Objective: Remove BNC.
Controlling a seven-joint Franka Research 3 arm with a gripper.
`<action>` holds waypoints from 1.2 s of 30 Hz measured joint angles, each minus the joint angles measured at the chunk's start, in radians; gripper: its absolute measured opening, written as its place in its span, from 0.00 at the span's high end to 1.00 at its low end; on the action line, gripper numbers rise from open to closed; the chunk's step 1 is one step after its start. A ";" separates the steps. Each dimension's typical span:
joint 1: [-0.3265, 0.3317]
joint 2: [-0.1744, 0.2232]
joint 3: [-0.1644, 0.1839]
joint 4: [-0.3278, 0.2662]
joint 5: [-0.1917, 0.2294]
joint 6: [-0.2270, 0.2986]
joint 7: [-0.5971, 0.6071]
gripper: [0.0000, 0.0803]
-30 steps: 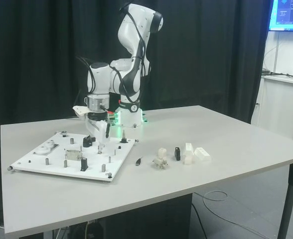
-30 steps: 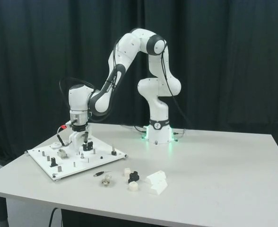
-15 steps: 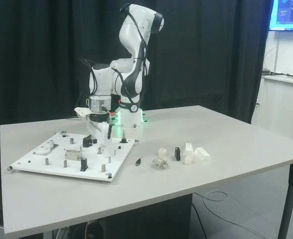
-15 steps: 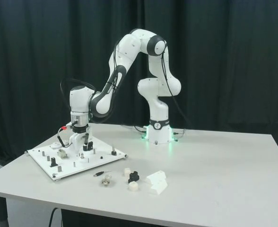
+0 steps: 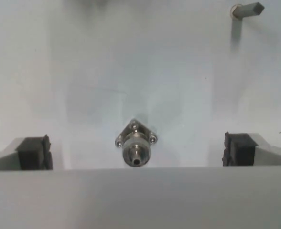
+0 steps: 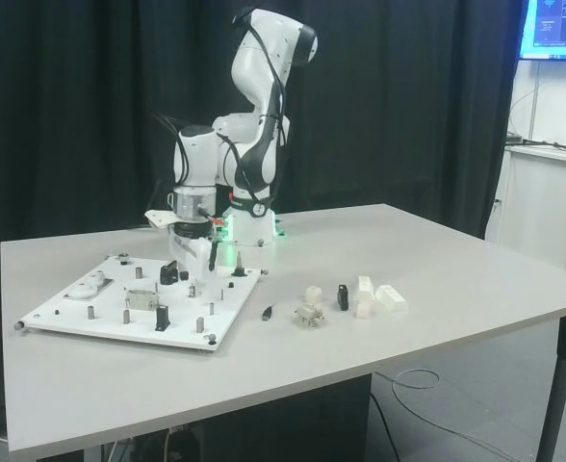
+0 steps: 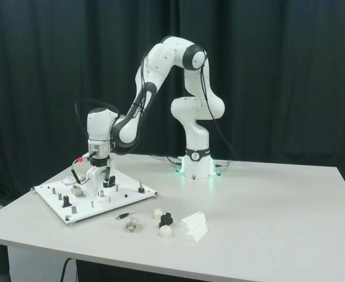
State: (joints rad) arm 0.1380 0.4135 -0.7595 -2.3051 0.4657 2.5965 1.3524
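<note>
Wrist view: the claw (image 5: pixel 135 151) stands wide open, with its two black fingertip pads (image 5: pixel 34 151) far apart and nothing held between them. The connector (image 5: pixel 135 144), a small metal barrel on a flange with two screws, is fixed to the white board (image 5: pixel 131 62) and lies midway between the pads, touching neither. A short metal post (image 5: pixel 248 8) stands on the board well away from the connector.

First room view: the white arm (image 6: pixel 254 106) reaches down from its base at the back of the grey bench (image 6: pixel 437 279), and the claw (image 6: pixel 192 272) hangs just above the white board (image 6: pixel 100 322), over the connector (image 6: pixel 192 288), in the part of the board nearest the arm's base. A black block (image 6: pixel 168 274) stands on the board just beside the claw. Off the board, several small loose parts (image 6: pixel 346 300), white and black, lie together on the bench, well apart from the claw.

Second room view: the claw (image 7: pixel 100 180) is poised upright close over the board (image 7: pixel 128 200); the connector itself is too small to make out here.
</note>
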 joint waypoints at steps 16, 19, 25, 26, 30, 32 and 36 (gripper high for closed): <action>-0.008 0.027 0.014 -0.001 0.052 0.016 -0.042 0.00; -0.010 0.030 0.020 -0.001 0.072 0.016 -0.056 0.00; -0.011 0.036 0.029 -0.001 0.093 0.018 -0.071 0.00; -0.012 0.037 0.030 -0.001 0.093 0.020 -0.072 0.00; -0.012 0.039 0.031 -0.001 0.094 0.029 -0.072 0.00; -0.012 0.040 0.031 -0.001 0.094 0.032 -0.073 0.00; -0.013 0.040 0.031 -0.001 0.094 0.038 -0.076 0.00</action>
State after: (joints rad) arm 0.1249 0.4534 -0.7281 -2.3059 0.5592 2.6342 1.2764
